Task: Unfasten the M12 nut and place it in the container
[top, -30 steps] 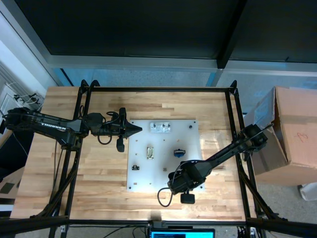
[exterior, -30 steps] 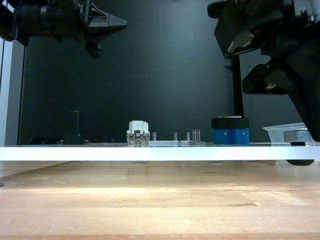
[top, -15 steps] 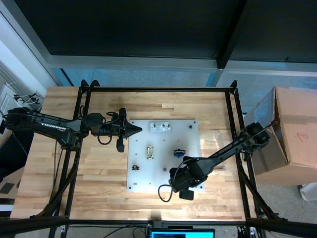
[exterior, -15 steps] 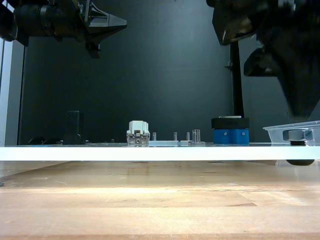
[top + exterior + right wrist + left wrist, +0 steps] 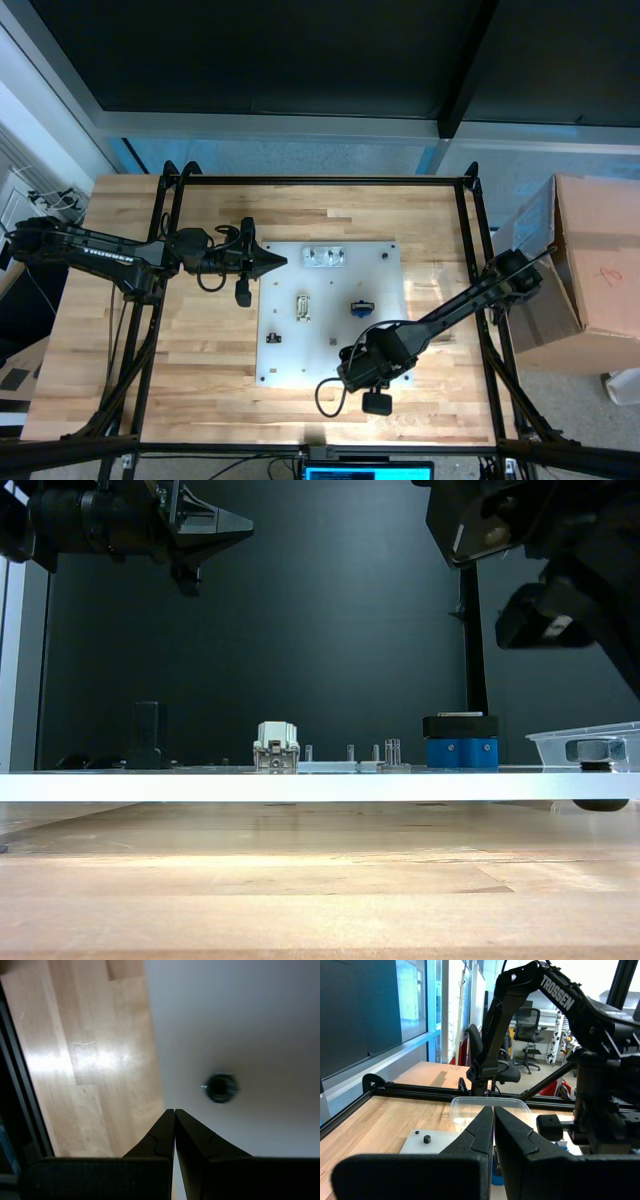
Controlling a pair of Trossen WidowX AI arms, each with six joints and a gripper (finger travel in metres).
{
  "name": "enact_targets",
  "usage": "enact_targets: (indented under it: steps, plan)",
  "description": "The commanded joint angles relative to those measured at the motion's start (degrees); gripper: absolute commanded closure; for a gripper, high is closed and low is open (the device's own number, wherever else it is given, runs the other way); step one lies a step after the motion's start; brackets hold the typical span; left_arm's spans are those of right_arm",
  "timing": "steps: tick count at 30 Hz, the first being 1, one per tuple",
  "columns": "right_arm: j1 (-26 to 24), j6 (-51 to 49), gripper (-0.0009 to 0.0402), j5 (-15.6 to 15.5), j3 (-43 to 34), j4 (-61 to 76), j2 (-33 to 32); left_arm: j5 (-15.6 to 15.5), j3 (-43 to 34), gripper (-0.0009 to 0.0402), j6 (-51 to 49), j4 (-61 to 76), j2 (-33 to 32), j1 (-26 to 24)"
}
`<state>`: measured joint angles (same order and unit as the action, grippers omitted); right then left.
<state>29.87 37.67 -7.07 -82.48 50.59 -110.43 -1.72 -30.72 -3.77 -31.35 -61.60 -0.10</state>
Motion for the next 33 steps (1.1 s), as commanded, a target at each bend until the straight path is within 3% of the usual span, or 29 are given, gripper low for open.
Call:
enact_targets:
  steps: [1,13,14,17,19,25,33]
  plan:
    - [0.0,0.0,0.0393,-0.09,0.37,-1.53,-0.72,0.0,0.0,0.0393,0.02,-0.02,0.0,0.02]
    - [-0.02,0.02,0.0393,3.23,0.92,-0.37,-0.72,0.0,0.0,0.0393,0.02,0.0,0.0,0.0]
    - [-0.02,0.13,0.0393,4.9,0.92,0.83,-0.68,0.0,0.0,0.0393,0.02,0.0,0.0,0.02]
    - [0.0,4.5,0.0393,15.56,0.33,7.28,-0.48,0.0,0.0,0.0393,0.02,-0.02,0.0,0.02]
    - [0.02,5.4,0.0394,18.29,-0.44,9.79,-0.39,0.0,0.0,0.0393,0.02,-0.02,0.0,0.0]
    - [0.02,5.57,0.0393,16.55,-1.49,9.99,0.59,0.0,0.0,0.0393,0.02,-0.07,0.0,0.02]
    - [0.0,4.55,0.0393,4.66,-3.56,8.85,1.64,0.0,0.0,0.0393,0.02,-0.04,0.0,0.02]
